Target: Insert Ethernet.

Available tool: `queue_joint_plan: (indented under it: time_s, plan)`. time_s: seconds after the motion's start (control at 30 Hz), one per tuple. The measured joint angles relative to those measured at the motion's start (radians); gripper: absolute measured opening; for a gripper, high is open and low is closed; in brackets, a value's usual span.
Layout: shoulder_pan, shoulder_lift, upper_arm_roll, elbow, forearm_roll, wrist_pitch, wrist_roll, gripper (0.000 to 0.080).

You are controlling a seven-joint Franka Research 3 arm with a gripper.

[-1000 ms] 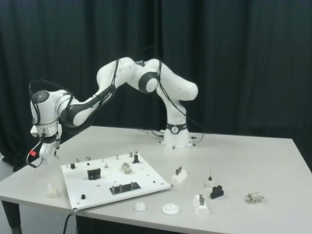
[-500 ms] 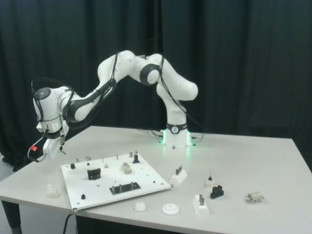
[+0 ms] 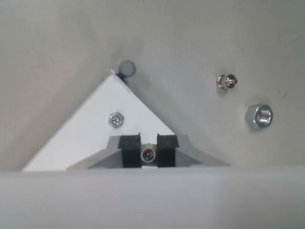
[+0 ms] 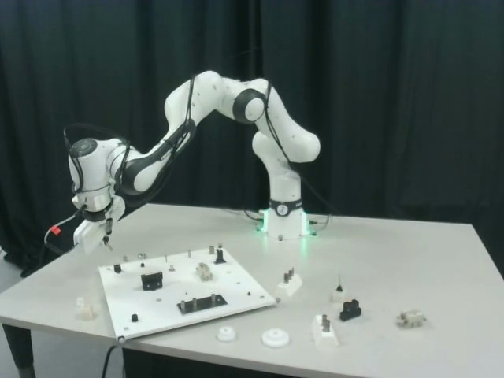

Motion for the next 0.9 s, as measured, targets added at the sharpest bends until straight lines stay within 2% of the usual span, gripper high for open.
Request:
queue_joint_plan:
  time_s: [0.23, 0.4, 0.9]
  plan:
    - [0.035, -0.043, -0.023, -0.09, -0.001, 0.064, 0.085, 0.0066]
    - [0.054, -0.061, -0.03, -0.129, -0.003, 0.1, 0.134, 0.0066]
    - [0.072, -0.066, -0.033, -0.162, -0.048, 0.177, 0.28, 0.0066]
